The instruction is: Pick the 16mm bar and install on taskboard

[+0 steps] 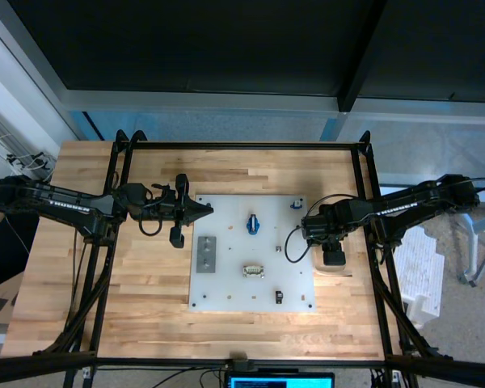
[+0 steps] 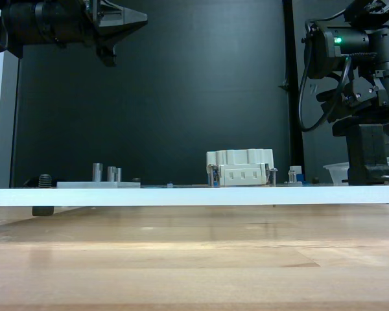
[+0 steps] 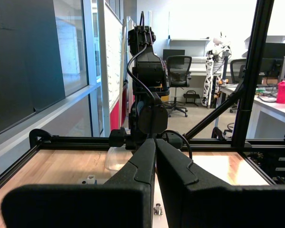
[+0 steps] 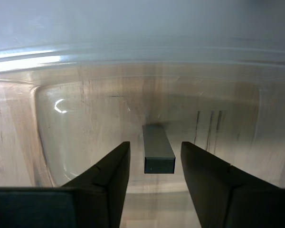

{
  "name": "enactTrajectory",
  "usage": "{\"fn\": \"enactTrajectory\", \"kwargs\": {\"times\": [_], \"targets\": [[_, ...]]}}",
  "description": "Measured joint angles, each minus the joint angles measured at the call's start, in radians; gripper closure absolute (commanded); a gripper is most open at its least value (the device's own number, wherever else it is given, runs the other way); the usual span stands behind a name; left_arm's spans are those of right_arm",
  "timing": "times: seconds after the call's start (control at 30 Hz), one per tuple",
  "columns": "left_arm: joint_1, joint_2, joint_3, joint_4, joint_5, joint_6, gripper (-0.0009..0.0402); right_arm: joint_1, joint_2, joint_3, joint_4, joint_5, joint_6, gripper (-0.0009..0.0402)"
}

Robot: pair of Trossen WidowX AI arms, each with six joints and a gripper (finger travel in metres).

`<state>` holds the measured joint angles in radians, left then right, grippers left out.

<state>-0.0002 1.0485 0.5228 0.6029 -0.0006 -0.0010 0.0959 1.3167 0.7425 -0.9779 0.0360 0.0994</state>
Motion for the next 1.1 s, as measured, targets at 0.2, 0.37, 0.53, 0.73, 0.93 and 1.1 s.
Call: {"fn": "enactTrajectory", "kwargs": {"times": [0.2,0.37,0.53,0.73,0.93,1.1], "targets": [[0.0,0.0,0.0,0.0,0.0,0.0,0.0393,0.0,0.0,0.0,0.0,0.001,-0.001,0.0317],[0.0,0.0,0.0,0.0,0.0,0.0,0.0393,0.0,0.0,0.0,0.0,0.001,-0.001,0.0352],[0.0,0.0,0.0,0.0,0.0,0.0,0.0393,0.0,0.0,0.0,0.0,0.001,-0.002,0.038],[0.0,0.0,0.0,0.0,0.0,0.0,0.0393,0.0,0.0,0.0,-0.001,0.001,-0.003,0.0392],[0.0,0.0,0.0,0.0,0.0,0.0,0.0393,0.0,-0.006,0.031,-0.037,-0.002,-0.002,0.0391],[0.0,0.0,0.0,0.0,0.0,0.0,0.0393,0.0,-0.018,0.089,-0.093,-0.002,0.0,0.0391]]}}
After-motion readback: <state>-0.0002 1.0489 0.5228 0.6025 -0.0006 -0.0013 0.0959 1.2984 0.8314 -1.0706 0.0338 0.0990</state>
